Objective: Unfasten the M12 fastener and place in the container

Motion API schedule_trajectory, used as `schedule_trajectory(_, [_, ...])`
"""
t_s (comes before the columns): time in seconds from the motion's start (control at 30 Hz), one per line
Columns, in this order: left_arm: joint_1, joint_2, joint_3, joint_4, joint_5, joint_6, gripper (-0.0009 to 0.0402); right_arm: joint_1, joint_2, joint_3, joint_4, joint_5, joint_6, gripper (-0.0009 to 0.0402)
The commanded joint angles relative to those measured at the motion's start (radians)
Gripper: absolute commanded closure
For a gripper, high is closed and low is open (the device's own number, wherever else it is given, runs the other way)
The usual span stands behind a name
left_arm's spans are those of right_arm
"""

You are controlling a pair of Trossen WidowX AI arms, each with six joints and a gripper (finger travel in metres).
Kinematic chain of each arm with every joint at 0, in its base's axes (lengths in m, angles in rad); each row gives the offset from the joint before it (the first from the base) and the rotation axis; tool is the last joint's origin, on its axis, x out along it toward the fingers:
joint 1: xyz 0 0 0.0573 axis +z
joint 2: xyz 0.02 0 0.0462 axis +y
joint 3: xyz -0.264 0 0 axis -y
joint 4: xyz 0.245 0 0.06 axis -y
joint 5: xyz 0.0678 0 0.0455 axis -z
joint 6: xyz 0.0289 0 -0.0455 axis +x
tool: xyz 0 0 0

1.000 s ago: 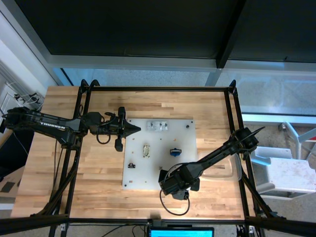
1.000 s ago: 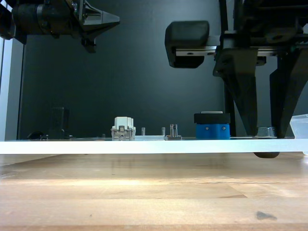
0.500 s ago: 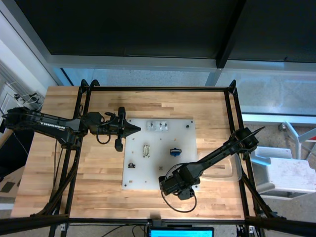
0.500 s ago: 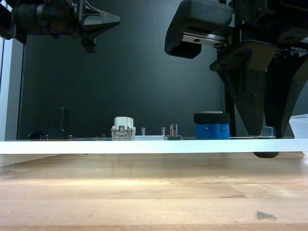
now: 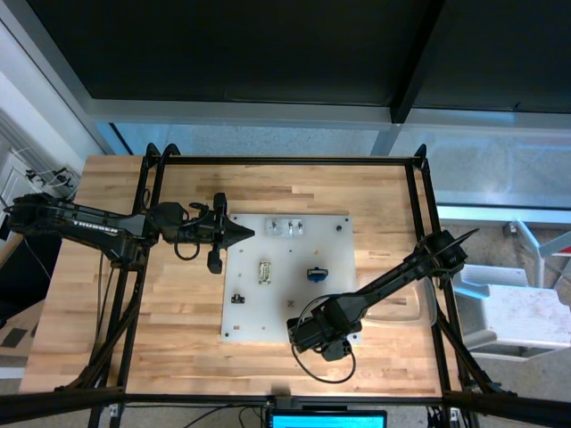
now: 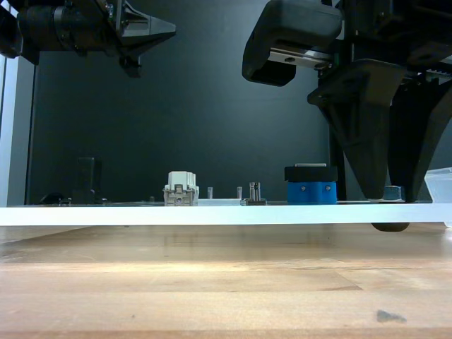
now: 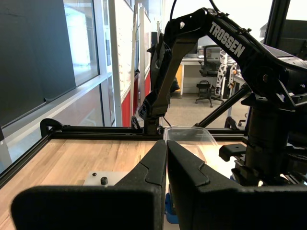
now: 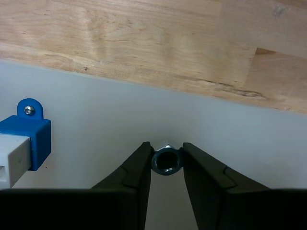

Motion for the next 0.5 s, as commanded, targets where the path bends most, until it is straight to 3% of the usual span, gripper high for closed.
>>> schedule_trajectory(0.03, [0.0,0.0,0.0,0.0,0.001,0.0,0.0393,0.0,-0.011,0.001,0.001,-0.002,0.003,0.0246])
schedule_trajectory(0.2, [0.0,0.0,0.0,0.0,0.0,0.0,0.0393,0.004,-0.028,0.001,-0.014,0.005,0.027,0.0191])
schedule_trajectory(0.3, [0.0,0.0,0.0,0.0,0.0,0.0,0.0393,0.011,-0.046,0.001,-0.045,0.026,0.103,0.0178])
schedule_trajectory(0.4, [0.0,0.0,0.0,0.0,0.0,0.0,0.0393,0.017,-0.068,0.001,-0.052,0.025,0.323,0.0179])
schedule_trajectory(0.5, [0.0,0.0,0.0,0.0,0.0,0.0,0.0393,0.02,-0.093,0.001,-0.049,0.025,0.635,0.0189])
